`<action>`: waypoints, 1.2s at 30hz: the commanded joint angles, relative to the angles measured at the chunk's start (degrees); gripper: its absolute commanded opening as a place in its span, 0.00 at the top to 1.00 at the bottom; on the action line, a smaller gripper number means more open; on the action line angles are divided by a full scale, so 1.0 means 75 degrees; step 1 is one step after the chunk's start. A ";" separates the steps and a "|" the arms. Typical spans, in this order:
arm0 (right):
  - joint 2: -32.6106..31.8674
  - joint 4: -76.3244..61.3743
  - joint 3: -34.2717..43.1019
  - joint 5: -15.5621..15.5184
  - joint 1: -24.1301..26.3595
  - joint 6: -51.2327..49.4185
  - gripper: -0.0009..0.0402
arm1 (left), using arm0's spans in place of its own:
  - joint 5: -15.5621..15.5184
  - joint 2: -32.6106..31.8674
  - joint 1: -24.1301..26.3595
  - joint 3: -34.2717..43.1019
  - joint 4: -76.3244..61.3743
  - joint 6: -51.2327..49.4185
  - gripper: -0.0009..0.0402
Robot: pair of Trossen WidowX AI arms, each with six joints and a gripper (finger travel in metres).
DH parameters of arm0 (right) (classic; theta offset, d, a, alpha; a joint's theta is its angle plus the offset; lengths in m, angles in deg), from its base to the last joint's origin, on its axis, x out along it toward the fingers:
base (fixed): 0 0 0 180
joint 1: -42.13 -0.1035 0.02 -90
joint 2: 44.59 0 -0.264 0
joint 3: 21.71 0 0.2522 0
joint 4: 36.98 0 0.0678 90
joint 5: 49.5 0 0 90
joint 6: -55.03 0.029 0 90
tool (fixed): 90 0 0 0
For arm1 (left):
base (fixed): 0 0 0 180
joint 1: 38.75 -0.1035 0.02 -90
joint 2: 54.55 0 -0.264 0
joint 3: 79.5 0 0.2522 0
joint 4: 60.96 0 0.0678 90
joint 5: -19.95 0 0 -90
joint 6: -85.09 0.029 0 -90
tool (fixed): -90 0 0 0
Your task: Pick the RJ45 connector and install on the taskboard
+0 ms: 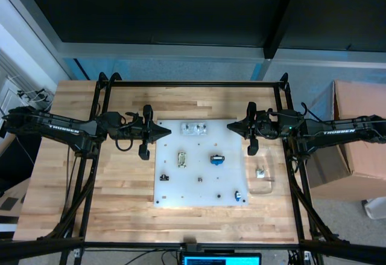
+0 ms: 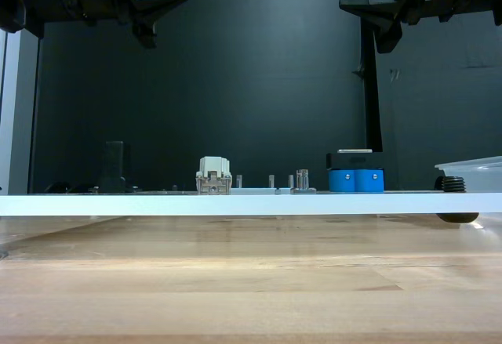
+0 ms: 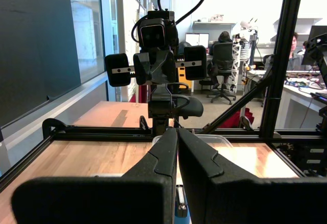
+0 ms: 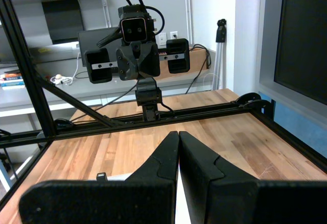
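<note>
Looks like a parked ready pose: left gripper (image 1: 166,131) and right gripper (image 1: 231,126) both pinched closed on nothing, facing off high over the board's (image 1: 181,186) far edge, while what I take for the RJ45 connector (image 1: 260,171) lies loose in the tray (image 1: 269,184) beside the board, right side.

Wooden table (image 1: 72,174), dark backdrop (image 2: 259,70), cardboard box (image 1: 356,132) alongside, office desks (image 3: 302,83) beyond.

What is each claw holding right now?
Left claw: closed, empty, above the taskboard's left edge.
Right claw: closed, empty, above its right edge; RJ45 connector's whereabouts unclear.
</note>
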 commanded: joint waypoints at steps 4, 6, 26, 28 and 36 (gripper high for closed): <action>-0.0003 0.0000 0.0003 0.0003 0.0000 0.0000 0.98 | 0.0003 0.0000 0.0003 0.0003 0.0000 0.0000 0.98; -0.0003 0.0003 0.0003 0.0006 0.0003 0.0000 0.98 | 0.0000 0.0000 0.0003 0.0003 0.0000 0.0000 0.98; -0.0003 0.0000 0.0003 0.0003 0.0000 0.0000 0.98 | 0.0003 0.0003 0.0003 0.0003 0.0000 0.0000 0.98; -0.0003 0.0000 0.0003 0.0003 0.0000 0.0000 0.98 | 0.0003 0.0000 0.0000 0.0003 0.0000 0.0000 0.98; -0.0003 0.0198 0.0003 0.0003 -0.0003 0.0006 0.98 | 0.0003 0.0003 0.0003 0.0003 0.0000 0.0000 0.98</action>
